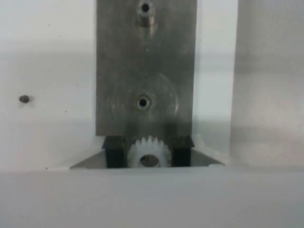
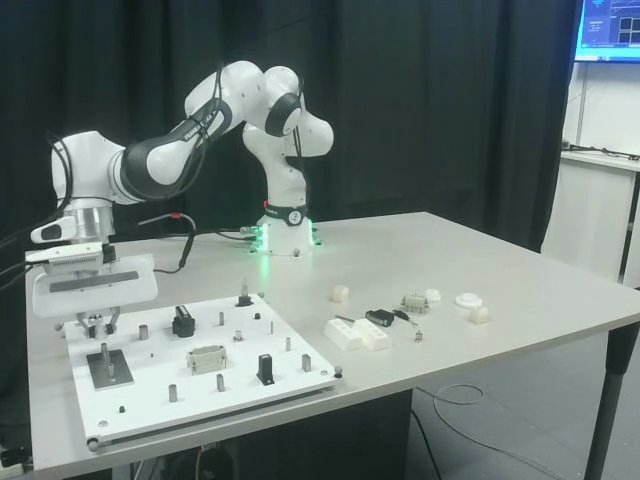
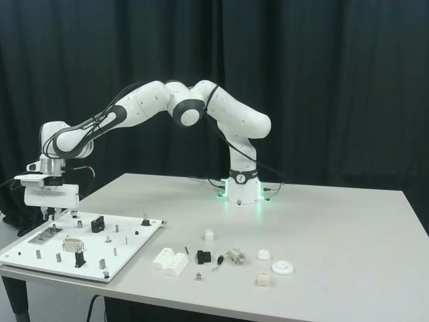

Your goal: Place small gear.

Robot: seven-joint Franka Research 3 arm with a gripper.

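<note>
A: Wrist view first. Where is the small gear [image 1: 149,153]?

B: Clamped between the two black fingers [image 1: 114,151] of the pincer [image 1: 149,154], which is closed on its toothed rim. It hangs above the grey metal plate [image 1: 146,71]. Two pegs stand on that plate: one [image 1: 143,102] just beyond the gear, inside a faint circular mark, and another [image 1: 145,10] further along.

A: So how should it be done well?

B: I judge the bore must line up with its peg before lowering straight down; any tilt would likely jam it. Which peg is meant, I cannot tell.

A: First room view?

B: The pincer [image 2: 92,322] hovers over the far left corner of the white board [image 2: 200,385], close above the plate [image 2: 108,370] and its upright post. Black blocks [image 2: 182,322] and small pins stand to the right, apart from it.

A: Second room view?

B: The arm [image 3: 161,107] reaches left across the tabletop [image 3: 335,235]. Loose white parts [image 3: 171,260] and two white discs [image 3: 281,267] lie well apart, obstructing nothing.
</note>
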